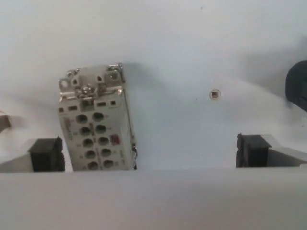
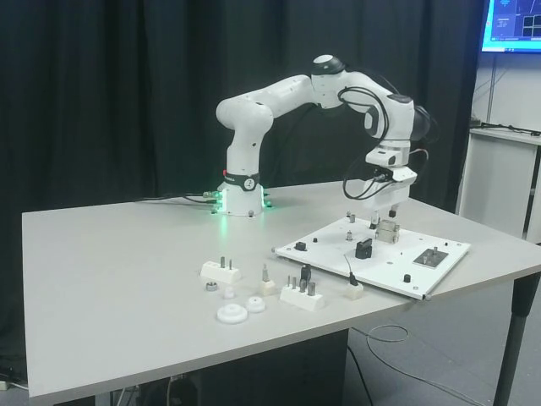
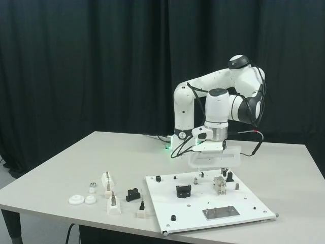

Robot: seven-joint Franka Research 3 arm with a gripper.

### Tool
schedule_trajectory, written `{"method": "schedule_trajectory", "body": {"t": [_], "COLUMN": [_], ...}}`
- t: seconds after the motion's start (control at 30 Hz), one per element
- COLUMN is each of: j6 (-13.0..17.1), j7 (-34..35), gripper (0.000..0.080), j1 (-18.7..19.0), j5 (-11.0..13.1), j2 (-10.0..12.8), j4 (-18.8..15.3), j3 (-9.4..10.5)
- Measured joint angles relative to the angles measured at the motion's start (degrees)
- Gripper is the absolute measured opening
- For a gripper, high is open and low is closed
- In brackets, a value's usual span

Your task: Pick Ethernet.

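My gripper is open, its black fingertips wide apart above the white board. Between them, close to one fingertip, lies a grey multi-pin connector block with two rows of round sockets. The room views show the gripper hanging just over this block at the far side of the board. A small white holder with a thin black plug stands off the board's near edge. I cannot tell which part is the Ethernet one.
On the board stand a black block, a grey metal plate and small black pegs. White holders and white gears sit on the grey table beside the board. Green light glows at the arm's base.
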Motion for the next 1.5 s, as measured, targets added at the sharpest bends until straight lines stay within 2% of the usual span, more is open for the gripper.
{"method": "schedule_trajectory", "body": {"t": [0.57,1.0,1.5], "j6": [0.2,2.5,3.3], "j7": [0.1,0.1,0.0], "gripper": [0.0800,0.0800,0.0800], "j1": [0.1,0.1,-0.1], "j5": [0.0,0.0,0.0], "j2": [0.0,0.0,0.0], "j4": [0.4,0.6,0.7], "j3": [-0.08,-0.08,-0.27]}}
